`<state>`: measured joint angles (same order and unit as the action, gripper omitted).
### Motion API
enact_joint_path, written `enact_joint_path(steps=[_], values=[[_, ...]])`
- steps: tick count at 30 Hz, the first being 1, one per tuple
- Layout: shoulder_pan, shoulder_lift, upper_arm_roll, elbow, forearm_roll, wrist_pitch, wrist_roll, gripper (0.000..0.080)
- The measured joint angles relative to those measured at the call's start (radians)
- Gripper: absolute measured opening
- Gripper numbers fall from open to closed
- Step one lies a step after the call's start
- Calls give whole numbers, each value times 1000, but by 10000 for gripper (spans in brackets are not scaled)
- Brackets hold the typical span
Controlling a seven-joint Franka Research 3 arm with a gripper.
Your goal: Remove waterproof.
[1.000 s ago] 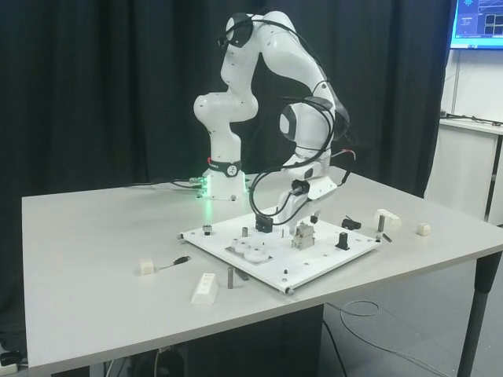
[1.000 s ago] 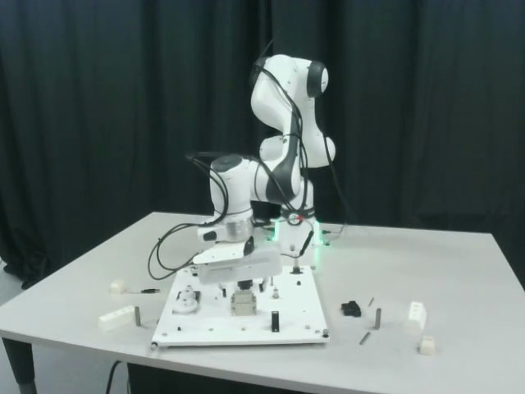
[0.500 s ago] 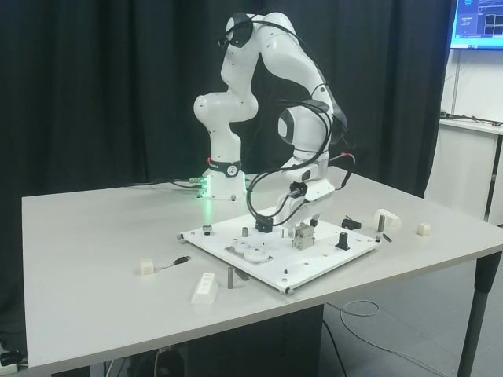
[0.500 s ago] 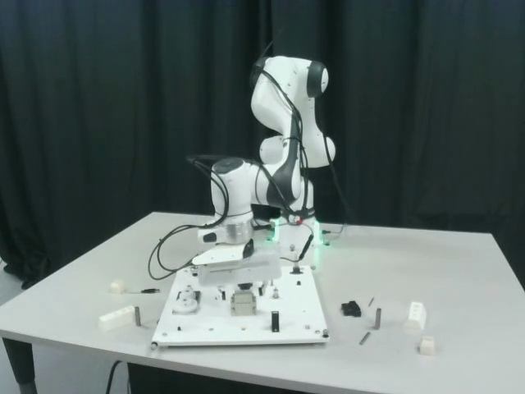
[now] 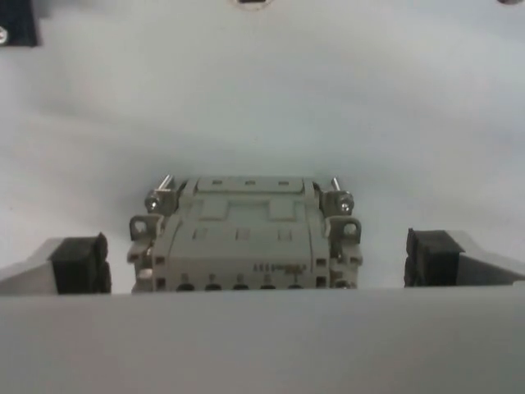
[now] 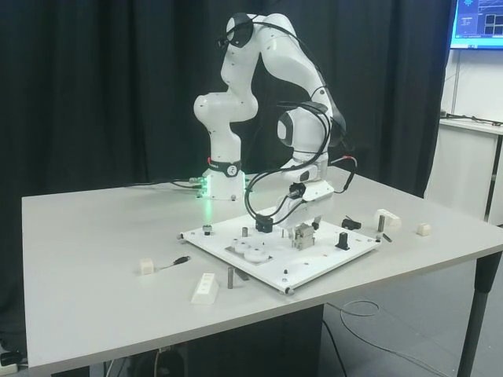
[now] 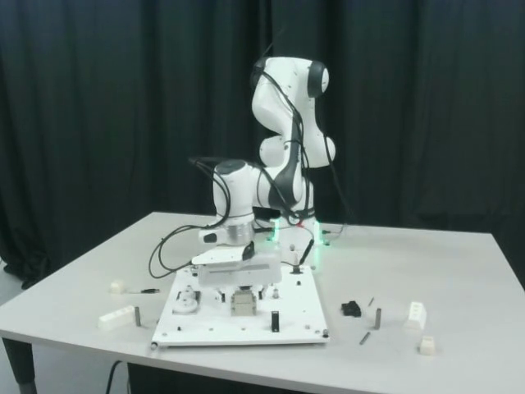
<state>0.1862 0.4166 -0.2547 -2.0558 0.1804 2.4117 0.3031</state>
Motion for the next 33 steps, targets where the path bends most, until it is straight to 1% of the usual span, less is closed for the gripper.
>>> enact_joint_path(steps=[9,27,28,33], values=[[3,1,0,-18,0,35,0,800],[11,-1,-1,-31,0,50,11,800],[11,-1,-1,-31,-1,50,11,620],[12,-1,-1,-31,-1,50,11,620]])
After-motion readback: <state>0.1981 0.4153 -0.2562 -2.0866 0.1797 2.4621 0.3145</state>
